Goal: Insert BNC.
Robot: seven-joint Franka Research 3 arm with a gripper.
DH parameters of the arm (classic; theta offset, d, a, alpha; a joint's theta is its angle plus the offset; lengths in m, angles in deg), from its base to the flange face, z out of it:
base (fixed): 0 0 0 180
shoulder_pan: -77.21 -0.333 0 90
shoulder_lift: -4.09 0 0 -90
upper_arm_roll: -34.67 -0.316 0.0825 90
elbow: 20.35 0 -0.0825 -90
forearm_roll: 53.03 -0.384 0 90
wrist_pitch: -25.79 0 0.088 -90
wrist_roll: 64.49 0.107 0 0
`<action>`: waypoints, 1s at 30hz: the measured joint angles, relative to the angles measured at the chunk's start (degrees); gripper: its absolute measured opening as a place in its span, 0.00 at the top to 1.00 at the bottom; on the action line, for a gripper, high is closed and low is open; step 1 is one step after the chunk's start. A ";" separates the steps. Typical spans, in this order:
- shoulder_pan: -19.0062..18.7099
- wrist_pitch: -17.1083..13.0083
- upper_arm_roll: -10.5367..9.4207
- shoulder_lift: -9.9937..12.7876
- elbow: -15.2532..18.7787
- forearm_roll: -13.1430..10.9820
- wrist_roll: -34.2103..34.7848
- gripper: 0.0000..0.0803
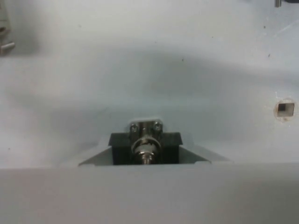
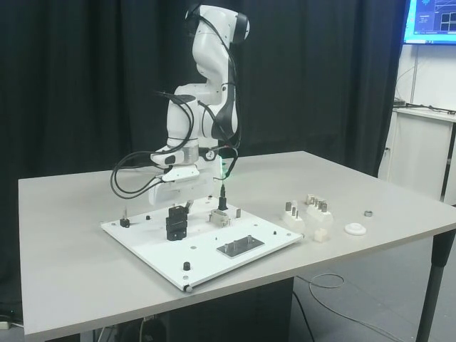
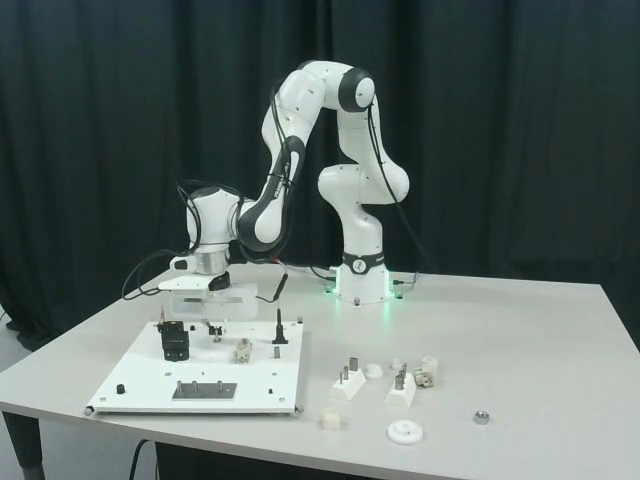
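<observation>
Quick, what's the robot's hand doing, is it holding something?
Hand: closed on the metal plug, held above the white board.

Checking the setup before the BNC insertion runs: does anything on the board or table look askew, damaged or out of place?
Nothing stands out. The white board lies flat on the grey table, its fixtures upright. The gripper holds the BNC connector straight. Loose white parts sit beside the board, not spilled.

Grey desk (image 3: 520,330) against black curtain (image 3: 120,120). Off the board's end: white blocks (image 3: 402,392) carrying small upright pegs, a white toothed disc (image 3: 405,432), possibly a gear, and a small metal ring (image 3: 481,417) lying apart. Screen corner (image 2: 431,21) lit in the first room view; cable (image 2: 324,281) loops under the desk.
</observation>
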 joint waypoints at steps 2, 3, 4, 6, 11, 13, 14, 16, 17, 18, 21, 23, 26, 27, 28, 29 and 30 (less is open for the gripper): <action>0.00 -0.20 -0.07 0.27 -0.04 0.00 0.00 0.84; -0.01 -0.33 -0.11 0.41 -0.09 0.00 0.00 0.84; -0.01 -0.36 -0.15 0.48 -0.14 0.00 0.00 0.84; -0.01 -0.36 -0.14 0.49 -0.15 0.00 0.00 0.84; -0.01 -0.25 -0.10 0.42 -0.15 0.00 0.00 0.84; -0.01 -0.12 -0.06 0.37 -0.15 0.00 -0.04 0.84; -0.01 -0.06 -0.05 0.35 -0.16 0.00 -0.12 0.84; -0.01 0.06 -0.01 0.31 -0.16 0.00 -0.35 0.84; -0.01 0.13 0.00 0.30 -0.18 0.00 -0.48 0.84; -0.01 0.17 0.01 0.29 -0.19 0.00 -0.57 0.84; -0.01 0.21 0.02 0.29 -0.20 0.00 -0.68 0.84; -0.01 0.21 0.02 0.30 -0.20 0.00 -0.70 0.84; -0.01 0.21 0.00 0.37 -0.24 0.00 -0.81 0.84; -0.01 0.21 -0.01 0.40 -0.26 0.00 -0.91 0.84; -0.01 0.21 -0.02 0.43 -0.29 0.00 -1.06 0.84; -0.01 0.21 -0.04 0.45 -0.31 0.00 -1.25 0.84; -0.01 0.21 -0.05 0.47 -0.33 0.00 -1.44 0.84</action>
